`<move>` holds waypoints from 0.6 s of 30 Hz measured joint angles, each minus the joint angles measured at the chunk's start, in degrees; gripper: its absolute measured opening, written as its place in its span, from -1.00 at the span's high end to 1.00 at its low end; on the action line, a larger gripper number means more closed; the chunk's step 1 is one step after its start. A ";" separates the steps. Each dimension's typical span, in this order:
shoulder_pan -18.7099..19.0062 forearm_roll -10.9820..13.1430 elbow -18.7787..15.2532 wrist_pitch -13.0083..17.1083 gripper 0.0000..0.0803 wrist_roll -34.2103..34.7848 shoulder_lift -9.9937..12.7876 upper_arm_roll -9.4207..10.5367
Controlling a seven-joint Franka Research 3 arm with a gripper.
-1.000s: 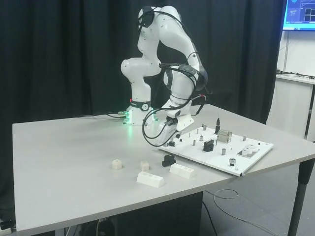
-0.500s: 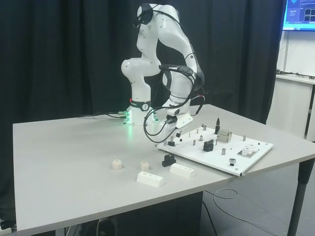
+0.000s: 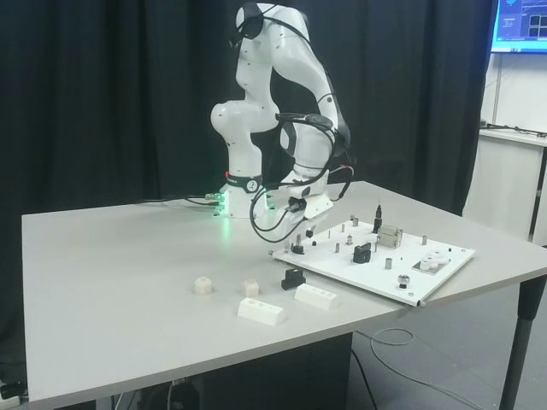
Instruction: Remove Ethernet.
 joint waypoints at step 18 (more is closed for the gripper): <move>0.43 0.00 -1.58 1.58 -0.99 1.15 -0.85 0.00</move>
